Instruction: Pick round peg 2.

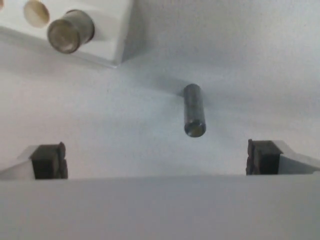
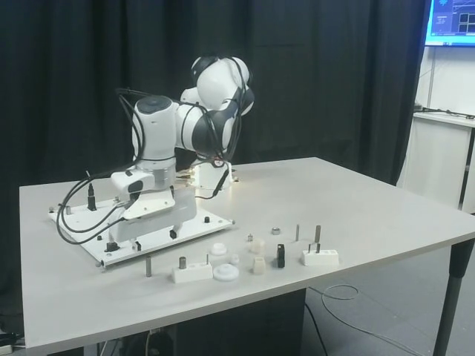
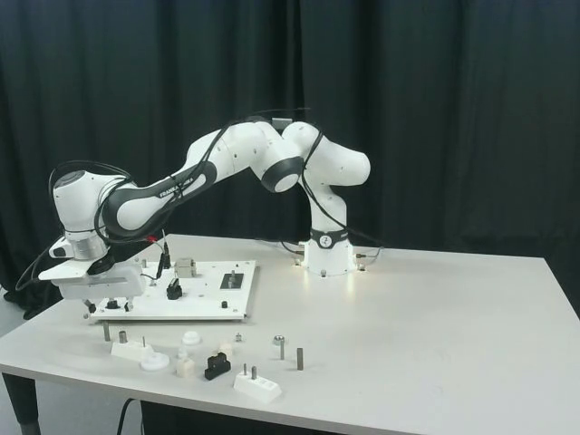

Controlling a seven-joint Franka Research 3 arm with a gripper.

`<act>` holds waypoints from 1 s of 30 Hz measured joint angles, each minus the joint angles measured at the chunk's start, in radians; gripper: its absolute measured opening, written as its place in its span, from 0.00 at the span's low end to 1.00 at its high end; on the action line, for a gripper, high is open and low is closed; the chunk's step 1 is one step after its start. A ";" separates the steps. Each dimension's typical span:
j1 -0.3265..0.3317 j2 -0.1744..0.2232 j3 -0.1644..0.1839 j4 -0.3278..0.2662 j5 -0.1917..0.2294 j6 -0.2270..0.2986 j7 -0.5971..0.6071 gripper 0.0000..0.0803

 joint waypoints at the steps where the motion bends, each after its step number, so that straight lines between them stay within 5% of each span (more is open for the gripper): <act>1: 0.000 -0.003 0.001 0.000 -0.001 -0.007 0.001 1.00; 30: 0.098 -0.093 0.019 -0.039 -0.012 -0.343 0.098 1.00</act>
